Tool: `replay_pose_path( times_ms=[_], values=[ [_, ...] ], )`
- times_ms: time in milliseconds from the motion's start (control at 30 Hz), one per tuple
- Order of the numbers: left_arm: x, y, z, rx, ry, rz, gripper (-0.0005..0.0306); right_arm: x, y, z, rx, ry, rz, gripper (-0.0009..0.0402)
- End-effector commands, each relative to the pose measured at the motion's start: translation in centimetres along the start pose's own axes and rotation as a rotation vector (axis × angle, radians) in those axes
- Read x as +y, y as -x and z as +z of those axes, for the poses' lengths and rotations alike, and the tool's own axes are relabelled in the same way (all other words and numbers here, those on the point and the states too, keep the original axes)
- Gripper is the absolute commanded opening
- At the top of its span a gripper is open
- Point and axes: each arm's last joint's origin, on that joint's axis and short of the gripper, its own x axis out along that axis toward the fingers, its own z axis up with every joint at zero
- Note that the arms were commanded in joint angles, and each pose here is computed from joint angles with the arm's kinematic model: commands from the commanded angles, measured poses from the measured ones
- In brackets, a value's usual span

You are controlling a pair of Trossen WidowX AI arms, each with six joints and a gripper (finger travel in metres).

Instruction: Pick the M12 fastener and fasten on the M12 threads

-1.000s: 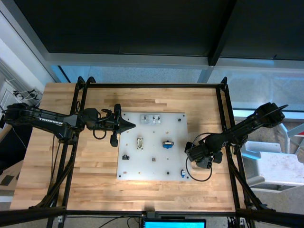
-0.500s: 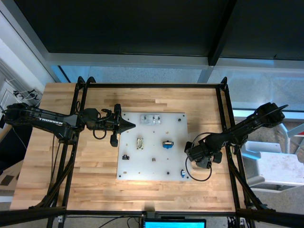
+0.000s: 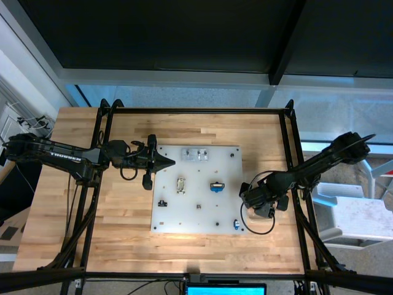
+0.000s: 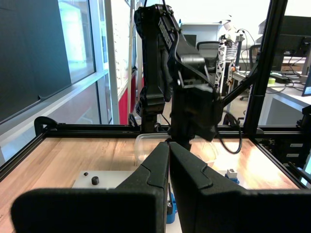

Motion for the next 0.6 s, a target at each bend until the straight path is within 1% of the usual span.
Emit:
replay_pose_path(
  times_ms=[33,100,233,367,500,600],
  values=[
    [0.0,0.0,0.0,0.0,0.0,0.0,0.0,-0.3,1.5,0.3,0.0,0.0,-0.003,0.0023],
    [0.0,0.0,0.0,0.0,0.0,0.0,0.0,-0.6,2.6,0.6,0.0,0.002,-0.002,0.0023],
    [0.0,0.0,0.0,0.0,0.0,0.0,0.0,-1.4,4.6,1.4,-0.02,0.015,-0.025,0.0023],
    [0.0,0.0,0.0,0.0,0.0,0.0,0.0,-2.3,6.1,2.4,0.007,0.096,-0.009,0.0023],
    [0.0,0.0,0.0,0.0,0.0,0.0,0.0,-3.8,7.4,3.7,0.004,0.106,-0.011,0.0023],
    [0.0,0.0,0.0,0.0,0.0,0.0,0.0,-4.9,7.9,4.7,0.01,0.174,-0.002,0.0023]
  ],
)
